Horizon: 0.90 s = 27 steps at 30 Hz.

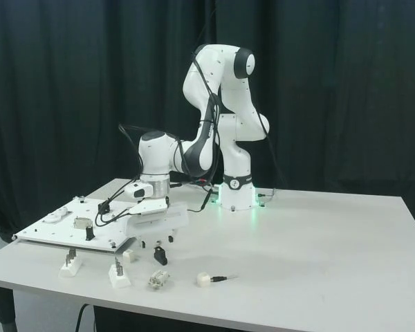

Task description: Pick D-SUB.

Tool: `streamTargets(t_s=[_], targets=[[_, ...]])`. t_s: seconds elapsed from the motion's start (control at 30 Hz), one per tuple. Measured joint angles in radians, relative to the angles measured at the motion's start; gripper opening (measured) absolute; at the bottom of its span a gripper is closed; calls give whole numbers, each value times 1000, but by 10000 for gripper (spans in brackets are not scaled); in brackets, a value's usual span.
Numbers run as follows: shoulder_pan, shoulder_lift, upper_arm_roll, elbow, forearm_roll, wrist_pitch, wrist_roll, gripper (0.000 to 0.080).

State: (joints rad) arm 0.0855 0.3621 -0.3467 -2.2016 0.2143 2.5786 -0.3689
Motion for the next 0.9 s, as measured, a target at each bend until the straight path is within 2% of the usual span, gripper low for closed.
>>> streamTargets(t_s=[0.23, 0.9], targets=[[0, 13, 7, 15, 9, -17, -50, 800], [0, 57, 13, 32, 17, -17, -104, 800]])
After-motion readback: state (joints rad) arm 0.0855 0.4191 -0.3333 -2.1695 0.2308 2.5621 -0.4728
